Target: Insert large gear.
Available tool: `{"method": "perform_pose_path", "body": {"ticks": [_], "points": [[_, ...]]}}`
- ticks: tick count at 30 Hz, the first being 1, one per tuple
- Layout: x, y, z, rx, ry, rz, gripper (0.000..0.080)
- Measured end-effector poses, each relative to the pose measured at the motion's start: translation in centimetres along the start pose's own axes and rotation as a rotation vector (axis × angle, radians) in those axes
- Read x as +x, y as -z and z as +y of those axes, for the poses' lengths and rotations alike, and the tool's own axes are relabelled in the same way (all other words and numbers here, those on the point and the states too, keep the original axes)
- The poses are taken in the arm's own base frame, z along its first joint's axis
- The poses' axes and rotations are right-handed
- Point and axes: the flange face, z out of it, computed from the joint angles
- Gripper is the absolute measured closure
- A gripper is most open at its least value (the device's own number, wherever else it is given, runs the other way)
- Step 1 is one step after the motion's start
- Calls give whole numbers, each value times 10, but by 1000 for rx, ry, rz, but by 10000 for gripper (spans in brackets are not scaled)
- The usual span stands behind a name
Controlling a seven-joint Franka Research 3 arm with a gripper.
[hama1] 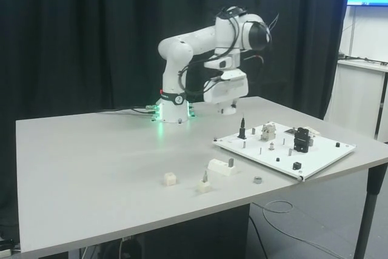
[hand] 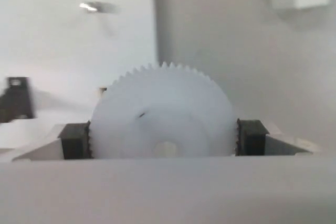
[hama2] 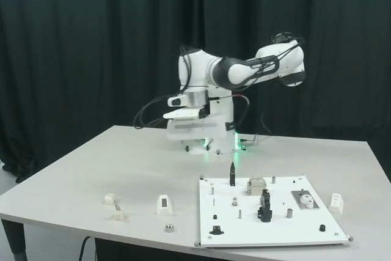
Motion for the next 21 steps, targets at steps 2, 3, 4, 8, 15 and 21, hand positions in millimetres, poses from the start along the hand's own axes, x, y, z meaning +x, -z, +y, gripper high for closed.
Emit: {"method": "perform_pose_path", "body": {"ticks": [2, 3, 4, 8, 15, 21], "points": [[-6, 2, -12, -2, 11, -7, 209], [-8, 4, -18, -2, 12, -9, 209], [-11, 5, -24, -3, 12, -11, 209], [-23, 8, -49, -8, 7, -20, 209], [-46, 15, -96, -10, -11, -33, 209], [-68, 22, -138, -12, -30, -25, 209]]}}
